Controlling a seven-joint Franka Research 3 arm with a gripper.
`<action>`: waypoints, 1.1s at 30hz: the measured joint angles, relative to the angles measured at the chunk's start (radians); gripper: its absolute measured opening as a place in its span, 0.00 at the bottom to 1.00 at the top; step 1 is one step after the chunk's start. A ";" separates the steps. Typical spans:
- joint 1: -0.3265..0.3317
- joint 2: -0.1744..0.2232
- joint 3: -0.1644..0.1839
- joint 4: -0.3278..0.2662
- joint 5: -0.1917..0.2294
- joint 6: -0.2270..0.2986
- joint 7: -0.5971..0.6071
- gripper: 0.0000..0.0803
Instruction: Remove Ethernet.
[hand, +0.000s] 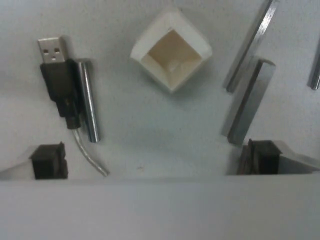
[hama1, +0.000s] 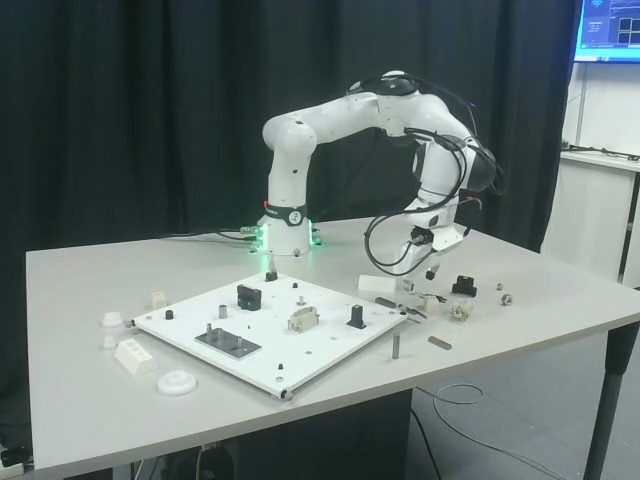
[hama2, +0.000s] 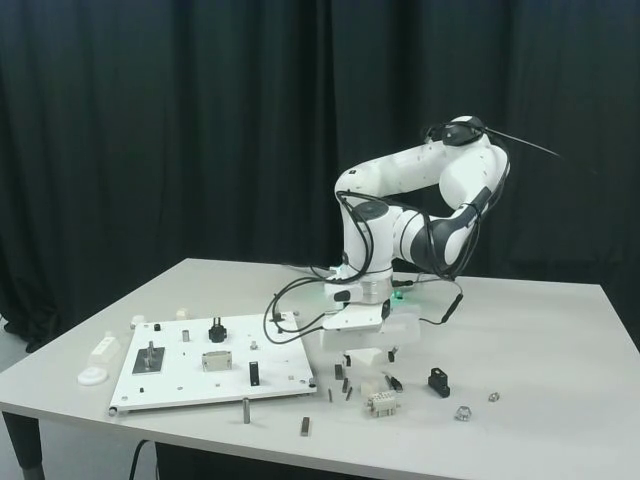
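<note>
Under open gripper (hand: 150, 162): 1 USB plug (hand: 59, 75), 1 white box (hand: 171, 48), 4 metal bars (hand: 89, 100).

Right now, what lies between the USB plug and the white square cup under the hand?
A short metal pin beside the USB plug, then bare table up to the white cup, per the wrist view.

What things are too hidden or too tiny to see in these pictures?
- Ethernet plug: too small to pick out on the white board in either room view; absent from the wrist view.
- USB plug: its cable runs behind the grey band along the wrist picture's edge.
- Gripper: that band cuts off the finger bases; the hand's body hides it in the second room view.
</note>
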 joint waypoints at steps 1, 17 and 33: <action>0.000 0.000 -0.002 0.000 0.000 -0.001 0.000 0.99; 0.000 0.000 -0.019 0.004 -0.005 -0.007 0.000 1.00; -0.001 -0.001 -0.037 0.006 -0.028 -0.007 0.039 1.00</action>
